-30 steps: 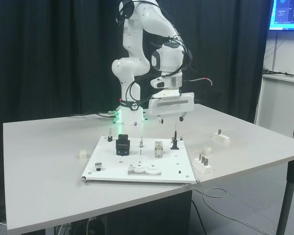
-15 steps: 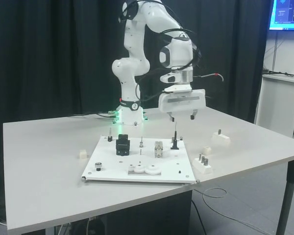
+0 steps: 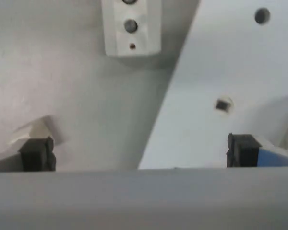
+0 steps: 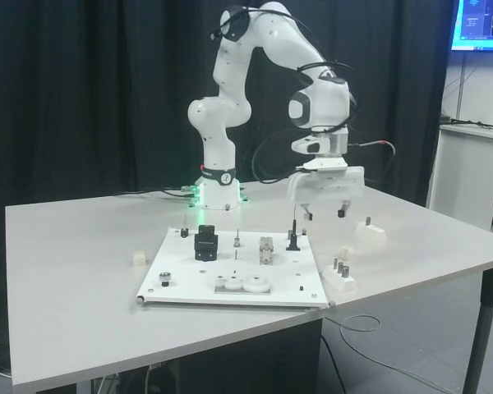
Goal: Pick round peg 2.
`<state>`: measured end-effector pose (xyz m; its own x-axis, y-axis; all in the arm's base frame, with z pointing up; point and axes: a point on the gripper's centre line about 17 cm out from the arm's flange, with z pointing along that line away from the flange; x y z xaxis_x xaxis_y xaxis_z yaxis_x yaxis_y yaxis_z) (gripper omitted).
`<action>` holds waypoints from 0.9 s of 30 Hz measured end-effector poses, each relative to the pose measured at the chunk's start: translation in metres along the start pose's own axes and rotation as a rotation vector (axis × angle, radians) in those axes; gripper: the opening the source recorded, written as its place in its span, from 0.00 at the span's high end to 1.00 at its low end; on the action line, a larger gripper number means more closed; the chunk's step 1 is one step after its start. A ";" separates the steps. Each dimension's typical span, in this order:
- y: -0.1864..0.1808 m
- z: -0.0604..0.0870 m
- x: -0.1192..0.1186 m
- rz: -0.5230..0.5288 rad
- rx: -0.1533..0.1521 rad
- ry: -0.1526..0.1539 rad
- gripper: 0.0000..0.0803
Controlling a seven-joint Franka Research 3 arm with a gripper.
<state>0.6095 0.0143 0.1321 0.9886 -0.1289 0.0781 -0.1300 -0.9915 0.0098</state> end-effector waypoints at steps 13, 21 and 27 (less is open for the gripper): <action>-0.008 0.027 0.027 -0.047 -0.025 -0.001 0.00; -0.012 0.048 0.036 -0.061 -0.017 -0.015 0.00; -0.010 0.065 0.035 -0.068 -0.025 -0.033 0.00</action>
<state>0.6505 0.0186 0.0704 0.9971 -0.0627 0.0439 -0.0644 -0.9972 0.0385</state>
